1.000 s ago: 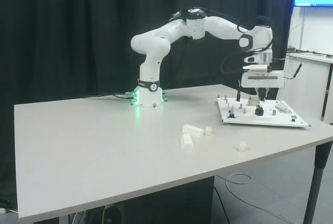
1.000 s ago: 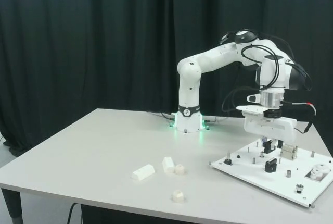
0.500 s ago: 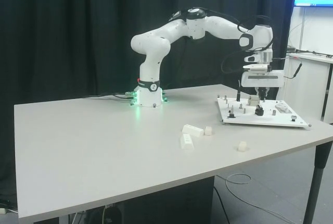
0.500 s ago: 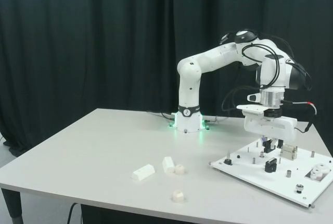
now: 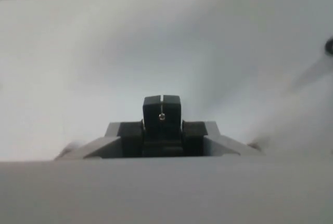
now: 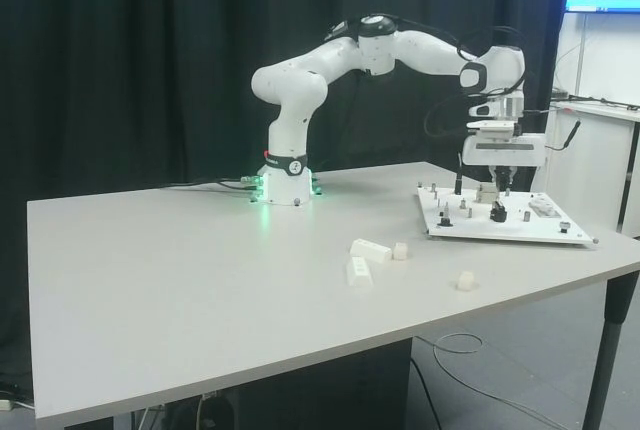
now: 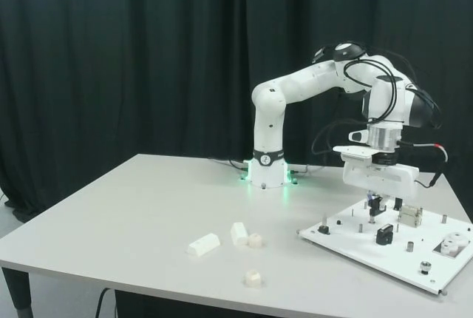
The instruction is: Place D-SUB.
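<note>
My gripper hangs a short way above the white assembly board at the table's right end. In the wrist view the two black fingertips press together with only a thin seam between them, so the gripper is shut and nothing shows between its tips. Under it lies the pale board surface. On the board stand small pegs, a black part and a pale grey block. I cannot tell which piece is the D-SUB.
Several small white blocks lie loose on the grey table between the arm's base and the front edge. The base glows green. A side table stands past the board, and a black curtain hangs behind.
The hand has risen a little above the board and drifted slightly toward the arm's base. Nothing on the board or table has moved.
</note>
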`<control>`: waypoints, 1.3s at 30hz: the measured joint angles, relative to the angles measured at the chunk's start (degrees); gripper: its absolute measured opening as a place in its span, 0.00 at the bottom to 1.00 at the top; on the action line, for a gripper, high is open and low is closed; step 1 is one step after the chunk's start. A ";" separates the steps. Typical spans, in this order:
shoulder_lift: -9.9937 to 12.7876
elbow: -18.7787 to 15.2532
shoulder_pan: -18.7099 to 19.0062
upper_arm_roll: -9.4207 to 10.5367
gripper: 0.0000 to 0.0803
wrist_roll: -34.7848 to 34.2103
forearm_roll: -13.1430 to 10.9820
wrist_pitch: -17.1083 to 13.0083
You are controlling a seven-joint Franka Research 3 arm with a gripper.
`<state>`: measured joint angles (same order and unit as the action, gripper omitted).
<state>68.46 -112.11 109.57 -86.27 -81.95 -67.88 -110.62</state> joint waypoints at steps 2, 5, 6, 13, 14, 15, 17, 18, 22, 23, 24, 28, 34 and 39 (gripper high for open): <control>0.01 -0.04 -0.49 -0.09 0.19 0.58 0.82 -0.83; 0.02 -0.10 -1.55 -0.13 0.19 1.70 1.74 -2.09; 0.03 -0.13 -1.99 -0.13 0.19 2.25 1.95 -2.53; 0.11 -0.12 -6.11 -0.07 0.19 8.23 2.22 -4.52; 0.11 -0.09 -6.82 -0.01 0.19 9.15 2.22 -4.77; 0.11 -0.02 -7.48 0.05 0.19 9.98 2.20 -4.94; 0.11 0.18 -8.94 0.23 0.19 11.66 2.14 -5.23; 0.11 0.34 -9.70 0.36 0.19 12.50 2.10 -5.38; 0.11 1.26 -12.91 1.03 0.19 15.98 1.78 -5.94; 0.11 1.47 -13.46 1.18 0.19 16.63 1.71 -5.97; 0.11 1.71 -14.10 1.36 0.19 17.30 1.60 -5.99; 0.11 3.67 -18.33 2.74 0.19 21.47 0.57 -6.03; 0.10 6.95 -23.84 5.37 0.19 27.22 -0.66 -5.60; 0.11 10.15 -28.01 7.44 0.19 31.35 -1.60 -3.68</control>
<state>68.57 -101.96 81.56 -78.82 -50.60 -69.48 -114.29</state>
